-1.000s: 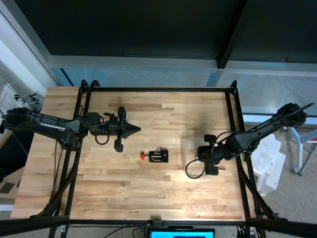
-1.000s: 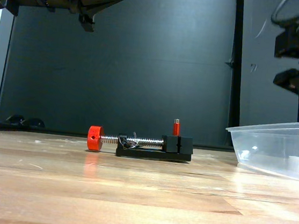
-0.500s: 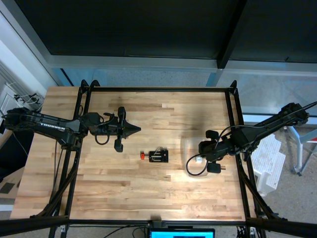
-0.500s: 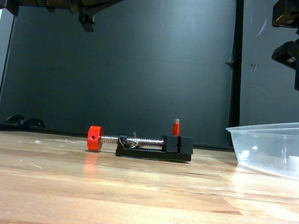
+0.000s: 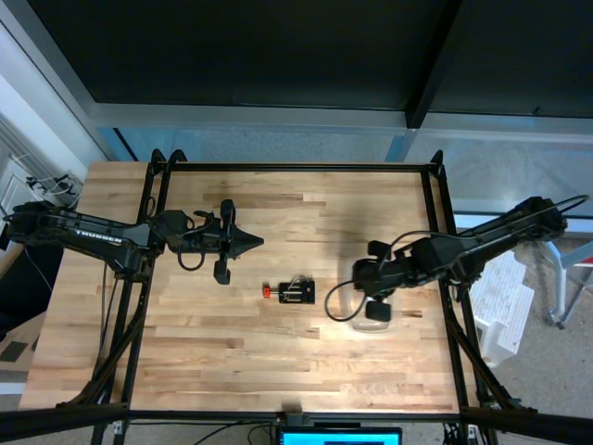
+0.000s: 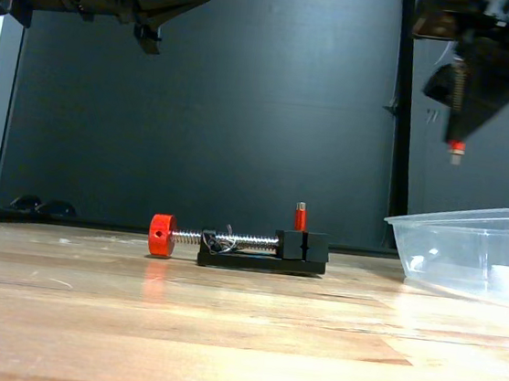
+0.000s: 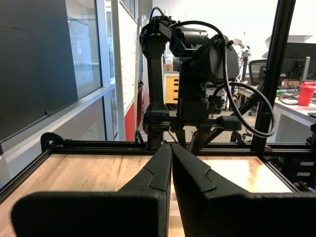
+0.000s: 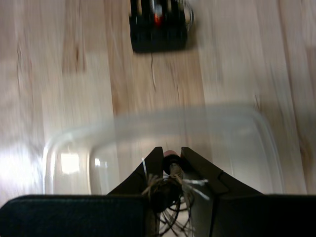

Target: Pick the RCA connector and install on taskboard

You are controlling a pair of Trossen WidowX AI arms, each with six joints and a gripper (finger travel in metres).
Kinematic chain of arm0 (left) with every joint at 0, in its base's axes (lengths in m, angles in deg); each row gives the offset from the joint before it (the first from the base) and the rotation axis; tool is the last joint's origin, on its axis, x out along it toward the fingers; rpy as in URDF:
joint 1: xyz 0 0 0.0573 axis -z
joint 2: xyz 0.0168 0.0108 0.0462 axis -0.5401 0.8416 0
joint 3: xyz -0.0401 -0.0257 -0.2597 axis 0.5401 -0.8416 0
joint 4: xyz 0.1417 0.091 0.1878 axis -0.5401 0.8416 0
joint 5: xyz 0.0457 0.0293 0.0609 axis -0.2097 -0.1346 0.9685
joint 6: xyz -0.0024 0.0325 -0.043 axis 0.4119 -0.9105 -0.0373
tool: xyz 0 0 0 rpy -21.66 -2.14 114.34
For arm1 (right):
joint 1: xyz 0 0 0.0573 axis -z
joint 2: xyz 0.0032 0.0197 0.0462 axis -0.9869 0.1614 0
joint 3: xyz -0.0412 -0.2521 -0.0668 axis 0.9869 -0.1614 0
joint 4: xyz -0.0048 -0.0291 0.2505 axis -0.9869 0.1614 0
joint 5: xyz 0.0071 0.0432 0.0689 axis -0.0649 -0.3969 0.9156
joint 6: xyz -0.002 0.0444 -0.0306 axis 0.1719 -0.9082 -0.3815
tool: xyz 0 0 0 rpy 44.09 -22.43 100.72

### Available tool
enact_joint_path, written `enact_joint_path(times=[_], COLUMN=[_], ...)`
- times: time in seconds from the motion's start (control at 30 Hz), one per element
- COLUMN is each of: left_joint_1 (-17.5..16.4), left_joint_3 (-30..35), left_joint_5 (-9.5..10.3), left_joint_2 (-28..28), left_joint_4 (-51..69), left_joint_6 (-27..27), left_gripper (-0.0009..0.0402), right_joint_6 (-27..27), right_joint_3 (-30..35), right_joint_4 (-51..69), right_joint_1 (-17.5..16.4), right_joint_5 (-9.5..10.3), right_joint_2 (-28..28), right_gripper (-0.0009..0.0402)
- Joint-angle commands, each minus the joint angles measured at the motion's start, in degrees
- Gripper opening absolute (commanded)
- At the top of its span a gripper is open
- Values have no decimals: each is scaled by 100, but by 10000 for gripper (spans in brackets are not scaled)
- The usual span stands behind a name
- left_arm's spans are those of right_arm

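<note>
The taskboard (image 5: pixel 298 293) is a small black block with a red stub, lying mid-table; it also shows as the taskboard (image 6: pixel 262 251) and the taskboard (image 8: pixel 158 25). My right gripper (image 6: pixel 458 131) hangs high above the table, over the tray's left end and to the right of the taskboard. It is shut on the RCA connector (image 6: pixel 457 150), whose red tip points down. The right gripper (image 8: pixel 171 159) pinches the connector (image 8: pixel 171 155), with wires trailing behind. My left gripper (image 5: pixel 254 242) is parked up and left of the taskboard; the left gripper (image 7: pixel 171 154) is shut and holds nothing.
A clear plastic tray (image 6: pixel 468 256) stands right of the taskboard, and the tray rim (image 8: pixel 163 117) lies under the right gripper. A black frame (image 5: pixel 296 168) borders the table.
My right gripper has swung left with the RCA connector, from over the tray's middle toward the taskboard. The left arm has not moved.
</note>
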Motion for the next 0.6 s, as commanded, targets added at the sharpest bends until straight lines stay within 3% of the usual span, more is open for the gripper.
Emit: enact_joint_path(times=[0.03,0.6], left_joint_1=[0,0], left_joint_3=[2,2], left_joint_5=[0,0], left_joint_2=[4,2], left_joint_4=[-2,-2], left_joint_6=[0,0], left_gripper=[0,0], right_joint_6=[81,365], right_joint_3=[223,1497], right_joint_4=[-240,-358], right_joint_1=[98,422], right_joint_5=[-24,-90], right_joint_2=[356,1849], right_gripper=[0,0])
